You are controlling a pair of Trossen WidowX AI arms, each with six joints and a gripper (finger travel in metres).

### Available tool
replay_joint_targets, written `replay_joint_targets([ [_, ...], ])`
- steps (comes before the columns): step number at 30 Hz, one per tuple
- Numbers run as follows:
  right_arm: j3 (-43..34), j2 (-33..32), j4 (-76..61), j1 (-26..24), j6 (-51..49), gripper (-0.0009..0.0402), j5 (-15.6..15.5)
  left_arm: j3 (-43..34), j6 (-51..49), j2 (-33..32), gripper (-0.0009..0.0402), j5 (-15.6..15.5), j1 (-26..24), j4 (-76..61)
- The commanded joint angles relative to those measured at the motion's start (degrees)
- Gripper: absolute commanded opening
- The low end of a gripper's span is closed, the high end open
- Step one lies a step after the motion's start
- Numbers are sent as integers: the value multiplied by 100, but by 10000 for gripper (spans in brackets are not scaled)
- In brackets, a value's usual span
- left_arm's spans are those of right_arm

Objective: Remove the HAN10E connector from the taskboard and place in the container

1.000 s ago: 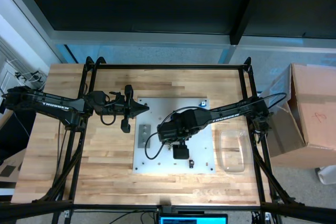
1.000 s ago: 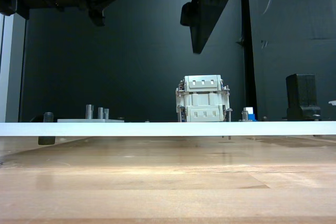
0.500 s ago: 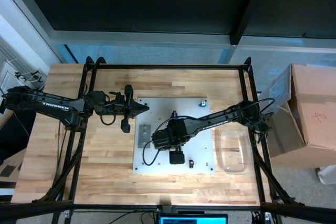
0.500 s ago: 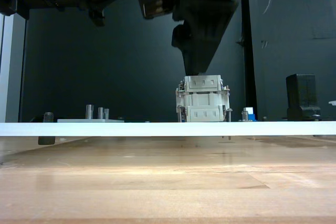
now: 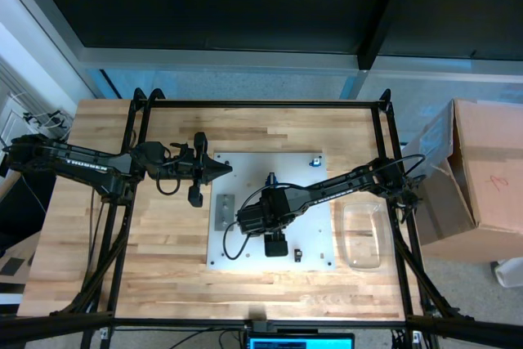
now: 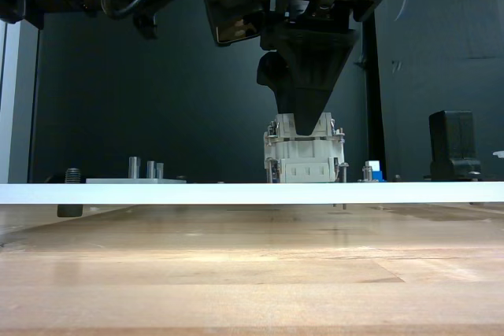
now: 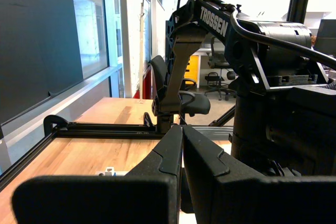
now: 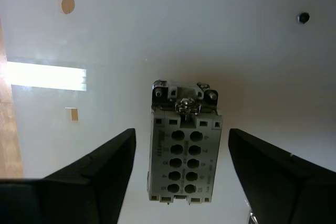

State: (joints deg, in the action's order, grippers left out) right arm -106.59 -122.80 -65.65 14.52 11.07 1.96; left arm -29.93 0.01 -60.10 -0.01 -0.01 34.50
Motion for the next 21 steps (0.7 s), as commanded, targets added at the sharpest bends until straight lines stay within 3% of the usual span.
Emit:
replay_joint_targets([
  [1, -2, 0, 4, -2, -4, 199, 0, -2, 0, -2, 0, 0, 2, 2],
  [13, -2, 2, -35, -2, -22, 57, -2, -2, 0, -2, 0, 0, 2, 2],
  [21, -15, 87, -101, 0, -105, 9, -2, -2, 0, -2, 0, 0, 2, 2],
])
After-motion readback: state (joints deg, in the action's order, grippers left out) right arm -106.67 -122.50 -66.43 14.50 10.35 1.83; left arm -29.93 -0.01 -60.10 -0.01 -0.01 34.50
